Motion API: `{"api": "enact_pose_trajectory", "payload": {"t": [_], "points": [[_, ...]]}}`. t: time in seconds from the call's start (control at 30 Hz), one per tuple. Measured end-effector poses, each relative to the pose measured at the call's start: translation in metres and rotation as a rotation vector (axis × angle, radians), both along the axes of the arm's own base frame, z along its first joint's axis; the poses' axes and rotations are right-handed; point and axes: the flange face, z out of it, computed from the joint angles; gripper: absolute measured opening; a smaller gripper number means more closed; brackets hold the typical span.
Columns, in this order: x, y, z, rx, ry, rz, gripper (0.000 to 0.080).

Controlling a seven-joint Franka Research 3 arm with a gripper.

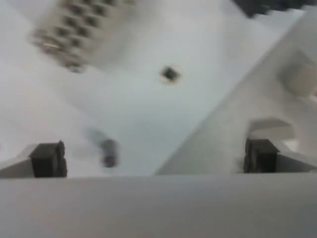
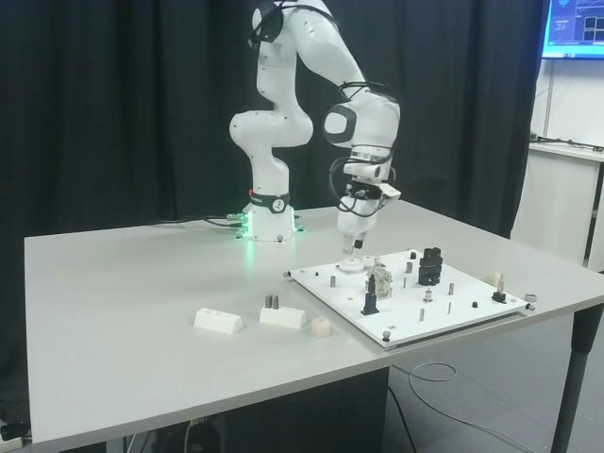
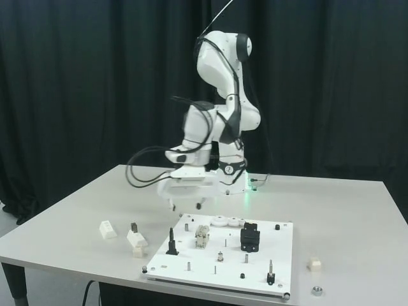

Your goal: Pick square peg 3.

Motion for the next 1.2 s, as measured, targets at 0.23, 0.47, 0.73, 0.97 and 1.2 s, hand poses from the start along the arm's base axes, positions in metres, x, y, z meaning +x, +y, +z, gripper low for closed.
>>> {"api": "enact_pose_trajectory", "payload": {"t": [0.23,0.47,0.73,0.97,1.2], "points": [[0.020,-0.042,-0.003,-0.006,0.008,0.032,0.0800],[0.028,-0.072,-0.010,-0.009,0.031,0.074,0.0800],[0.029,-0.098,-0.020,-0.010,0.057,0.089,0.0800],[0.026,-0.121,-0.034,0.009,0.087,0.101,0.0800],[0.018,-0.141,-0.053,0.033,0.115,0.101,0.0800]]}}
